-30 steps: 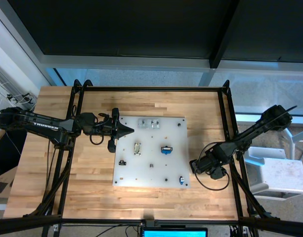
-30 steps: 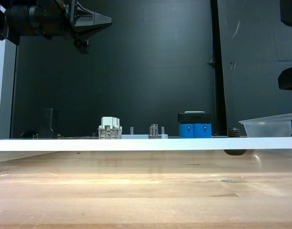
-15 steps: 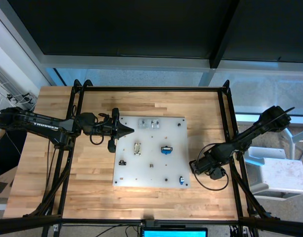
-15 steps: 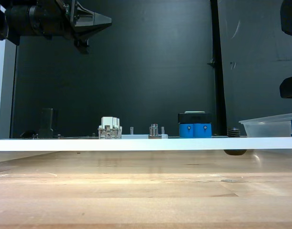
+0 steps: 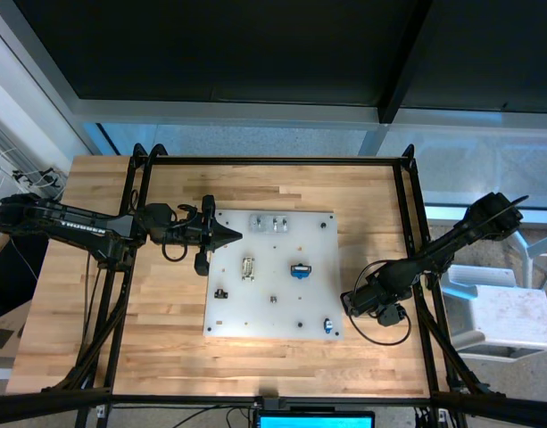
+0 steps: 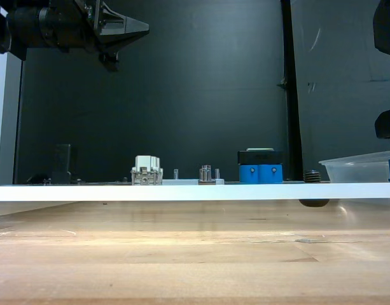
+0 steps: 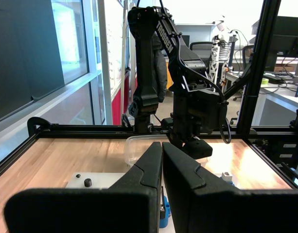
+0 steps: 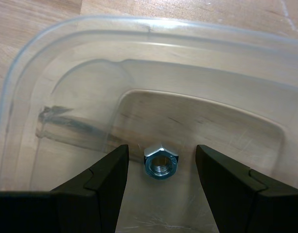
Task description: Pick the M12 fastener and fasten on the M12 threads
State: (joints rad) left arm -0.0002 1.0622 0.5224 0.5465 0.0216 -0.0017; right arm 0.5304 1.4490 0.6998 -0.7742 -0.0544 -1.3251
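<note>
Wooden table (image 5: 166, 339) seen from above, with a white board (image 5: 313, 245) at its middle and a black arm reaching in from each side.

Right gripper (image 8: 161, 150) just off the board's right edge, close to the near right corner, lowered into a clear tray (image 8: 66, 92); fingers (image 8: 102, 187) spread wide, one on each side of the M12 fastener (image 8: 161, 164) — a small silver nut lying flat on the tray floor, hole upward, touched by neither finger; the tray's curved walls closing around nut and fingertips alike.

M12 threads (image 5: 300, 324) on the board near its near right edge; a short black stud, ribs bare in the low view, appearing there just in front of the tray's end; well apart from the nut.

Just beside the stud, toward the board's right edge, a small blue part (image 5: 327, 325), standing between stud and tray.

Farther in on the board: a silver post (image 5: 273, 300) mid-board; a blue connector (image 5: 299, 271) right of centre; a grey connector (image 5: 248, 268) left of centre; a black post (image 5: 321, 224) at the far right corner.

Left gripper (image 5: 236, 235) held high above the board's far left part, pointing inward — fingers pressed together, tips touching.
</note>
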